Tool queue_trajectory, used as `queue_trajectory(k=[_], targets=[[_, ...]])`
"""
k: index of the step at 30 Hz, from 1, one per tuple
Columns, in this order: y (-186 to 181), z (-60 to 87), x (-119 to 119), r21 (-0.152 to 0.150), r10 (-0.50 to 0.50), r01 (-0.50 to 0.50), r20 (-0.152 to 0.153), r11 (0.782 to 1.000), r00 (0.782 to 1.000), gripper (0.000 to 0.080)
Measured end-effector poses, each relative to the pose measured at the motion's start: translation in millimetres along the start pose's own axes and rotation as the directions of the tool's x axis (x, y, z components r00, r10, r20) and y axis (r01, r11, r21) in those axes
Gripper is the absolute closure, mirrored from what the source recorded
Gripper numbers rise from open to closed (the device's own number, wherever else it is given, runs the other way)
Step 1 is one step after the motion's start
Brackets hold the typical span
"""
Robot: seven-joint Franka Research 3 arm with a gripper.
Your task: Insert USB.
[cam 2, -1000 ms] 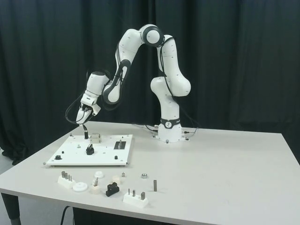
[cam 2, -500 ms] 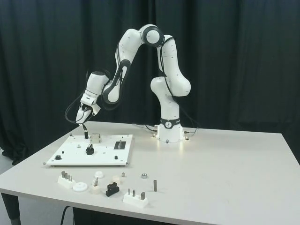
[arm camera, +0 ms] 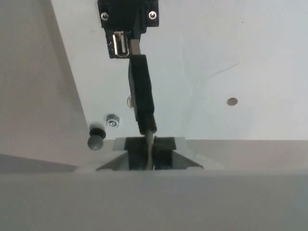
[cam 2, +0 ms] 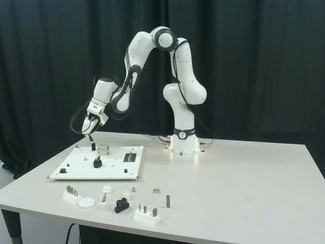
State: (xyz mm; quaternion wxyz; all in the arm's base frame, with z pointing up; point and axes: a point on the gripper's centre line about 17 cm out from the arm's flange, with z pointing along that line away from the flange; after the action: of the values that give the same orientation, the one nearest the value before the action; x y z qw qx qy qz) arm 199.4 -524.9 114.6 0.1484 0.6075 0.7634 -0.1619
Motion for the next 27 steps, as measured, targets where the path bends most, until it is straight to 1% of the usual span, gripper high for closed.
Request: queue_trajectory(k=[3, 17, 27], targets=[[-0.1, 1.4, 0.6, 0.003, -0.003, 0.003, -0.001, 1.0, 1.0, 0.0777], [0.5, 3.7, -3.5, 0.008, -0.011, 0.011, 0.013, 1.0, 1.0, 0.0777], [-0.3, 3.8, -4.0, 0.008, -0.01, 0.01, 0.014, 1.0, 1.0, 0.0777]])
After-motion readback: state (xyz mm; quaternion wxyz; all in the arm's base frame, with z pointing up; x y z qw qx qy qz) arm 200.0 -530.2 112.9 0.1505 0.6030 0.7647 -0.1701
